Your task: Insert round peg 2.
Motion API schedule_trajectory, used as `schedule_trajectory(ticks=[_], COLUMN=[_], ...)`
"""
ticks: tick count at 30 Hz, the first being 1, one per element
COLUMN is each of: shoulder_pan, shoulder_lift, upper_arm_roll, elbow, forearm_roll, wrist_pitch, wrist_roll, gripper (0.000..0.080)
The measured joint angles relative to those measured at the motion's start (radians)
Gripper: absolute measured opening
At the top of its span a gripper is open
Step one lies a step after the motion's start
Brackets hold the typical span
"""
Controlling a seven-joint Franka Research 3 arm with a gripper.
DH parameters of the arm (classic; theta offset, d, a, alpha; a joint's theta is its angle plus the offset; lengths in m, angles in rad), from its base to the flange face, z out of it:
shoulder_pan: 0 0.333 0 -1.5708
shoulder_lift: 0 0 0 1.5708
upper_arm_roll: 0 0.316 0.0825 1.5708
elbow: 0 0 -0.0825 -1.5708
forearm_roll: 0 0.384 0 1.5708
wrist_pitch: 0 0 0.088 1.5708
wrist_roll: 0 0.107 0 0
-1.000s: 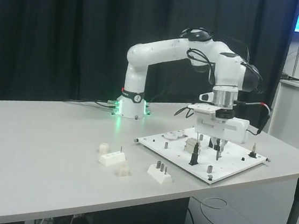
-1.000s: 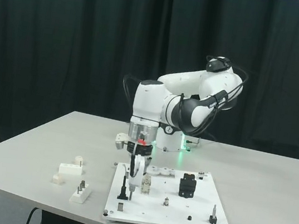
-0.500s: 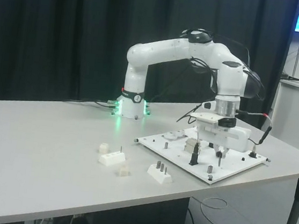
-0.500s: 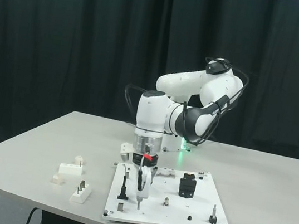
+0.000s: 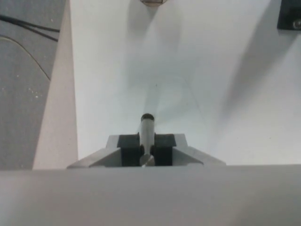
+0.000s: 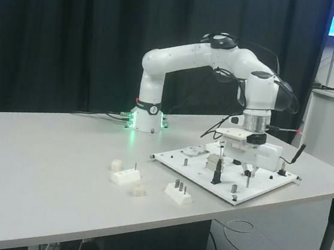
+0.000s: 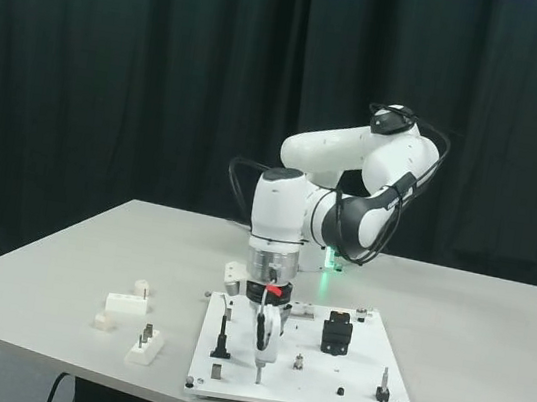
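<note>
One white arm (image 6: 193, 52) reaches over one white board (image 7: 300, 393) on the grey table (image 6: 47, 166). Its gripper (image 5: 147, 153) has both black fingers (image 5: 128, 147) pinched on a single grey peg (image 5: 146, 136), held upright just above the board's bare surface near the front edge. On the table beside the board I count four small white blocks (image 6: 125, 176), two carrying pegs. On the board stand several fixtures, including one black post (image 7: 222, 339) and one black block (image 7: 335, 334).
</note>
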Motion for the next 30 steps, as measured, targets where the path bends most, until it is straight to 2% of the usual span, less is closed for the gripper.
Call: schedule_trajectory(ticks=[23, 30], shoulder_pan=[0.000, 0.002], shoulder_lift=[-0.005, -0.010], upper_arm_roll=[0.004, 0.007], elbow=[0.005, 0.014], forearm_roll=[-0.003, -0.023], wrist_pitch=[0.005, 0.025], wrist_roll=[0.045, 0.066], gripper=[0.0059, 0.0059])
